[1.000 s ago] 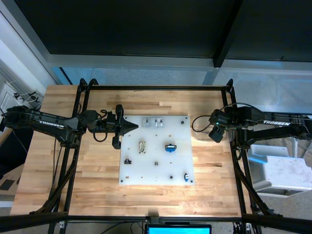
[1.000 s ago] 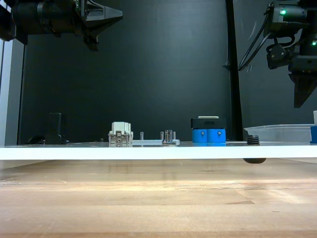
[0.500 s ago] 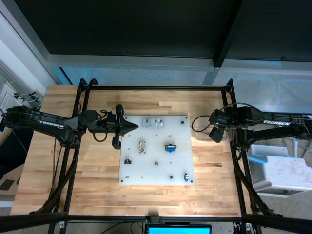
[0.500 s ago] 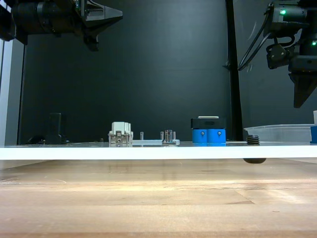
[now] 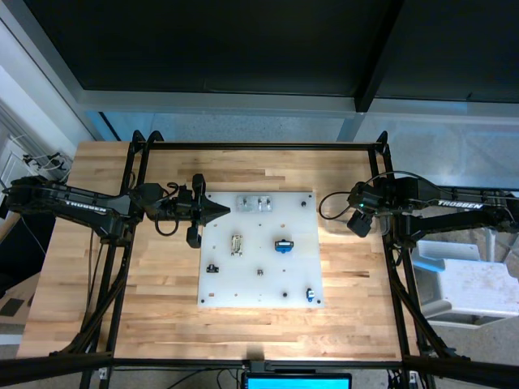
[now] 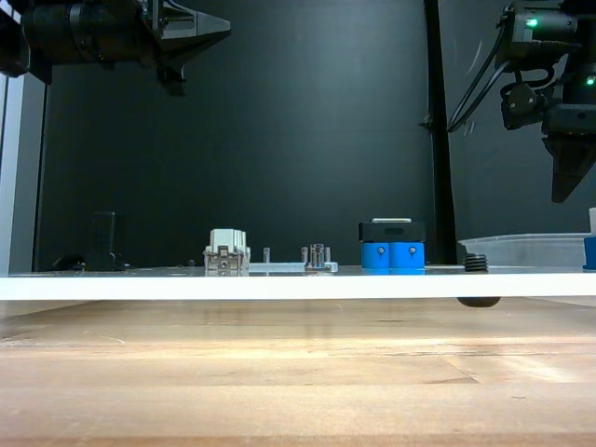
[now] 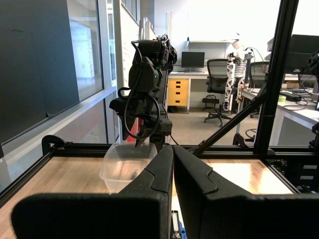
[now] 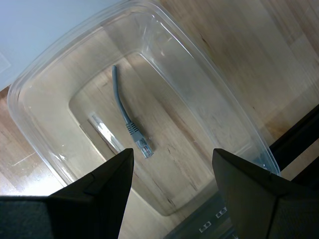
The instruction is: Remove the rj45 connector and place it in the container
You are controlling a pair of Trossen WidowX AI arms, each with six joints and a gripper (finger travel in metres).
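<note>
the clear rounded plastic tub (image 8: 219, 114), at the white square board's (image 5: 251, 275) 2 o'clock, holds the grey-cabled rj45 connector (image 8: 144, 148) flat on its floor. the right gripper (image 8: 172, 159) hangs above it, released and empty. the left gripper (image 7: 172, 149), clenched on nothing, hovers at the board's 10 o'clock.

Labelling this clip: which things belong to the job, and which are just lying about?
Job: rj45 connector lying in the container; right gripper, open, above it.
Lying about: white board, blue block connector, beige connector; left gripper, shut, above the board's left edge.
</note>
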